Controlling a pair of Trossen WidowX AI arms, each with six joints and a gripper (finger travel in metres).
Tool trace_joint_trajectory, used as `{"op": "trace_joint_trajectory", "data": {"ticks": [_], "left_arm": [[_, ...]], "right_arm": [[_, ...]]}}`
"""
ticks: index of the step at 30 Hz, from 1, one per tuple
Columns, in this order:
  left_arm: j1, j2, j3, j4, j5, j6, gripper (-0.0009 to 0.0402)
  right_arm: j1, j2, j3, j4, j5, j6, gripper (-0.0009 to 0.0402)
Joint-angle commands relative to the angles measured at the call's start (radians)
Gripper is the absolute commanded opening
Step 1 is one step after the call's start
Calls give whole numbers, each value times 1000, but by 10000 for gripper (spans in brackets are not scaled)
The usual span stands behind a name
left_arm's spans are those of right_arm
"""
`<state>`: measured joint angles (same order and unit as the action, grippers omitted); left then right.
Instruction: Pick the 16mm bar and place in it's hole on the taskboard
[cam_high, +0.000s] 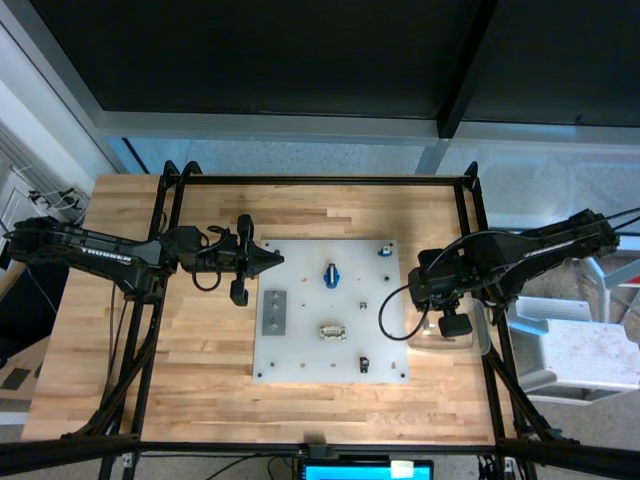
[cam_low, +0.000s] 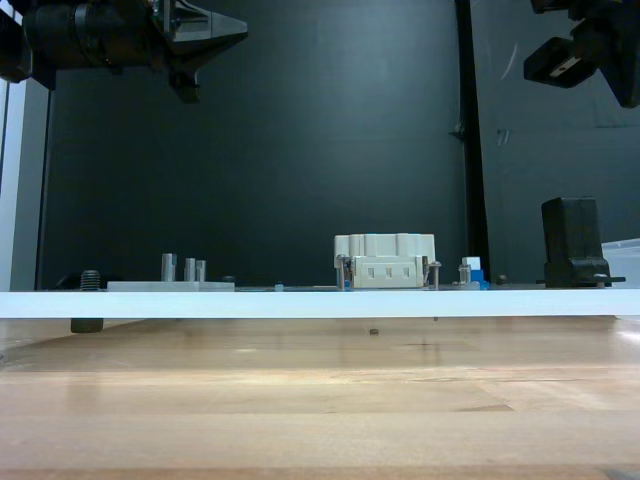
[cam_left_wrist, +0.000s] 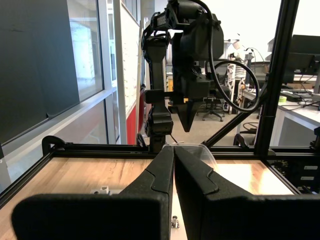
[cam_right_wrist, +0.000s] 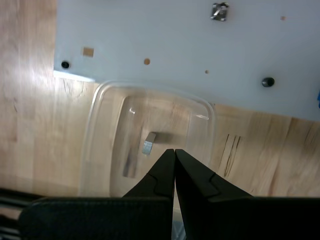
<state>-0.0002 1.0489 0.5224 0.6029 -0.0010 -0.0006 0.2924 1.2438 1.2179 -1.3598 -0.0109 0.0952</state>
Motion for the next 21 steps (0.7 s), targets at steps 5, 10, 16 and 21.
{"op": "trace_joint_trajectory", "data": {"ticks": [5,10,16,21], "left_arm": [[0,0,0,0,0,0,0],[0,0,0,0,0,0,0],[0,0,0,0,0,0,0],[0,0,0,0,0,0,0]], "right_arm": [[97,39,-14,-5,-8,-185,13],[121,74,-16,-2,-5,-188,55],[133,75,-59,45,1,-180,100],[167,74,-121,78,14,-181,123]]}}
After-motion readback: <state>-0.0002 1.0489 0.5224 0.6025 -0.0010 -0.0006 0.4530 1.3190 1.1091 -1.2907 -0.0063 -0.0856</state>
